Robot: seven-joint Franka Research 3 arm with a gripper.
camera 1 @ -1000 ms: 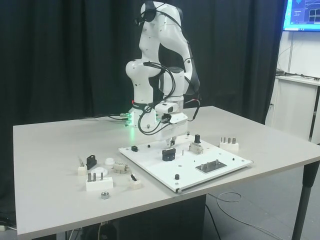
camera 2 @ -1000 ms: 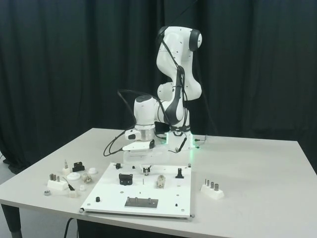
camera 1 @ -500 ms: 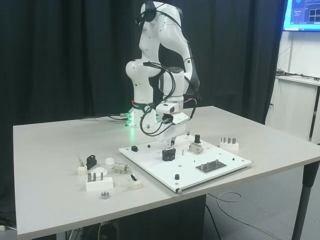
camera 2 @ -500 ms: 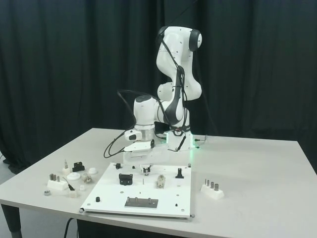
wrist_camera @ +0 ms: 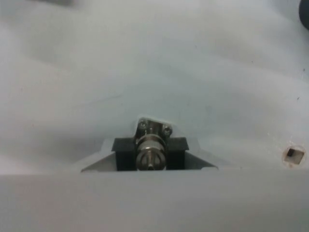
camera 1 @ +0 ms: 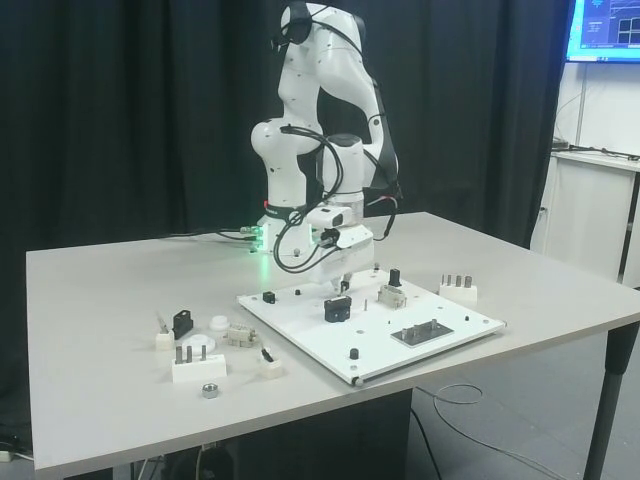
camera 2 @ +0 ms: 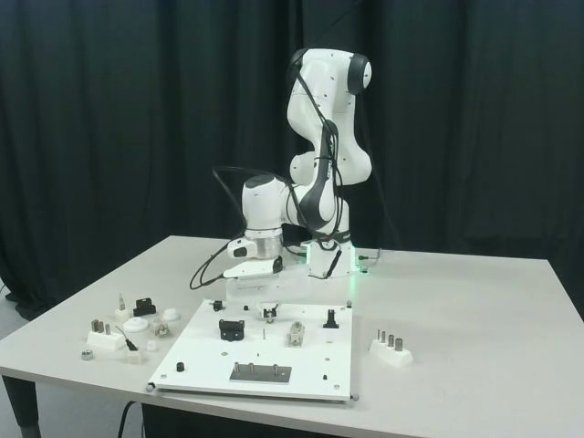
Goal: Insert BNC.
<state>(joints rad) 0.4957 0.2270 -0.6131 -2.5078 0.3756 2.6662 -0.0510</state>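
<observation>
Now the BNC connector (wrist_camera: 151,153) stands upright in its socket on the white board (camera 2: 301,367), alone, near the board's far edge. The gripper (camera 2: 265,294) has risen clear of it over the last second; I cannot tell how its jaws stand. With the plug seated and the arm withdrawing, the insertion looks done.
</observation>
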